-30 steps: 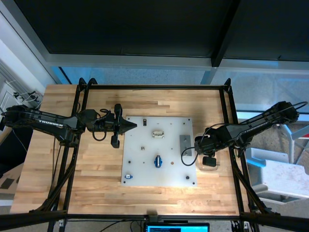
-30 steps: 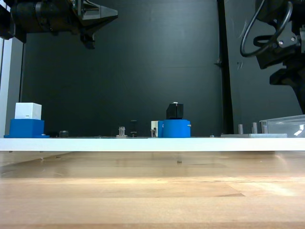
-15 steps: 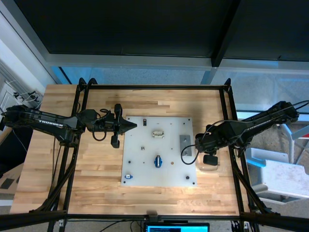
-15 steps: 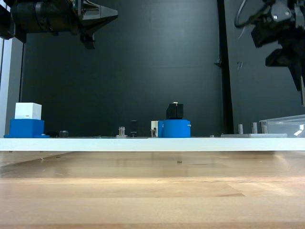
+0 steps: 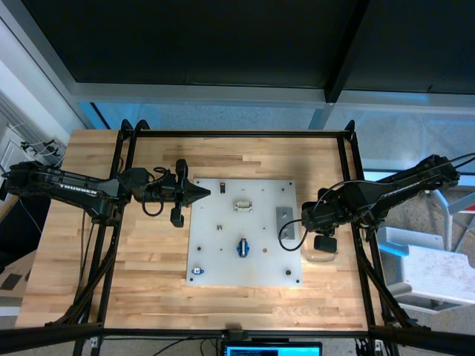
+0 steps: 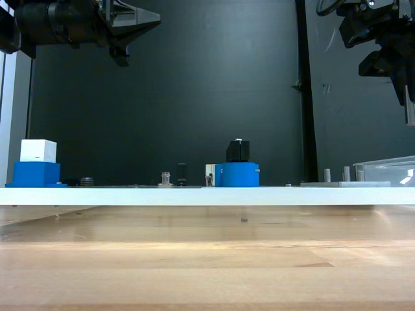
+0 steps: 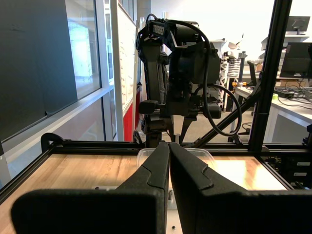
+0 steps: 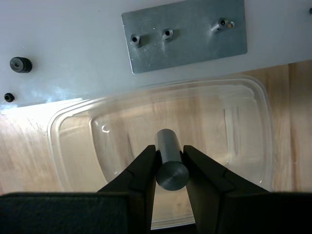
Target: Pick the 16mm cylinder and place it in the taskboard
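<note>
Clamping the 16mm cylinder (image 8: 170, 161) end-down, the right gripper (image 8: 168, 150) hangs over the tray (image 8: 246, 127); the closed left gripper (image 7: 169, 146) overhangs the taskboard (image 5: 223, 256).

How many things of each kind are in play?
Tools: 2, left tool shut above the taskboard's left edge, right tool shut on the 16mm cylinder above the clear tray
16mm cylinder: 1
Clear tray: 1
Taskboard: 1
Total: 5
</note>
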Controlling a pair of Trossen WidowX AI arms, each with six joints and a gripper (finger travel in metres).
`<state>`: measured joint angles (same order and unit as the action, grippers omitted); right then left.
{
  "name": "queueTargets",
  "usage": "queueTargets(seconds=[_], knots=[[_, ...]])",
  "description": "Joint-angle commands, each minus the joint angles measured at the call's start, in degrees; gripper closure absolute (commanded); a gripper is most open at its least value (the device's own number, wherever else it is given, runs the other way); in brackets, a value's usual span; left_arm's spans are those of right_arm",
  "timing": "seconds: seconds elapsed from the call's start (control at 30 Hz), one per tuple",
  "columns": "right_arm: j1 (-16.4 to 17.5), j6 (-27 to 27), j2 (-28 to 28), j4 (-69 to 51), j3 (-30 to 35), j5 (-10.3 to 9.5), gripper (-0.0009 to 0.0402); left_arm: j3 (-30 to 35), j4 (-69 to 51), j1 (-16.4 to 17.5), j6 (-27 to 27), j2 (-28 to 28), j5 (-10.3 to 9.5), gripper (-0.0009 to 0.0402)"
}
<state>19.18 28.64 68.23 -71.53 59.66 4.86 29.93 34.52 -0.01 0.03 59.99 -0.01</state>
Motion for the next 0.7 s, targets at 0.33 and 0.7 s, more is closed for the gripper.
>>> queueTargets(seconds=[0.33, 0.7], knots=[[0.02, -0.57, 1.03, 0.59, -0.15, 0.07, 0.0377, 0.02, 0.0, 0.02, 0.02, 0.02, 0.0, 0.0393], [0.2, -0.35, 4.9, 5.49, -0.13, -0.44, 0.0377, 0.02, 0.0, 0.02, 0.0, 0.02, 0.0, 0.0393]])
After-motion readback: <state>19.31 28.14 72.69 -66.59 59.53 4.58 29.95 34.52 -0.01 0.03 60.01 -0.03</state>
